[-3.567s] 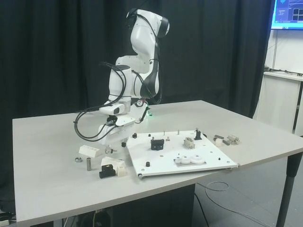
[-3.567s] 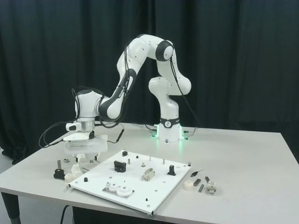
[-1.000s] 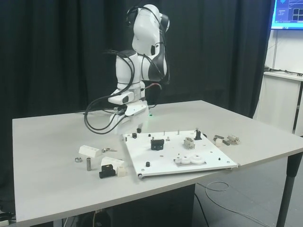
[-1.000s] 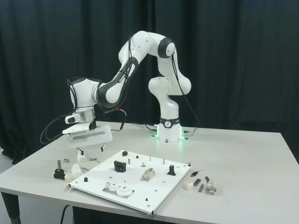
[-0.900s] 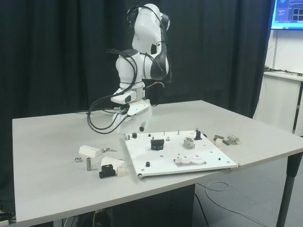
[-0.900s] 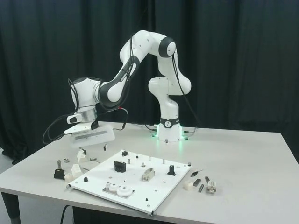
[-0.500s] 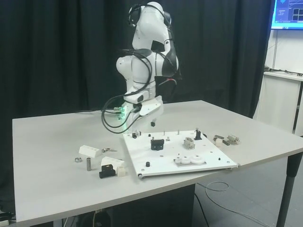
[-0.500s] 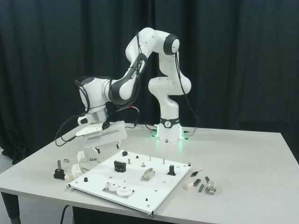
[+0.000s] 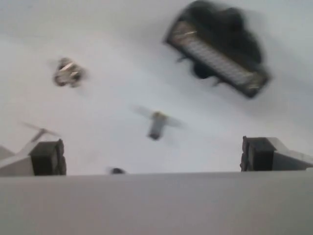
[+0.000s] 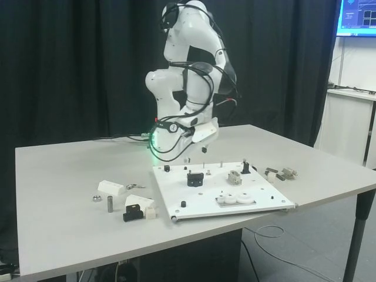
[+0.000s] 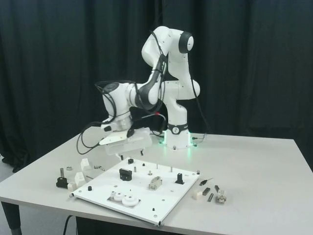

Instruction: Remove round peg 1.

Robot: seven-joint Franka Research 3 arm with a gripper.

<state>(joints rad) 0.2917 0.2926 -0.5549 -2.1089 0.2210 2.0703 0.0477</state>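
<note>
Wrist view: jaws wide apart, empty; peg (image 9: 157, 125) smeared, identity unclear.

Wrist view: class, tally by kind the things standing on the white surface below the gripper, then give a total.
Black block: 1
Grey pegs: 2
Small black stud, partly hidden: 1
Total: 4

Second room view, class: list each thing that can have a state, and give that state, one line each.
gripper: open, empty, hovering above the board's far edge.
white board: flat on the grey table.
black block: mounted upright on the board.
two white gears: seated side by side near the board's front edge.
</note>
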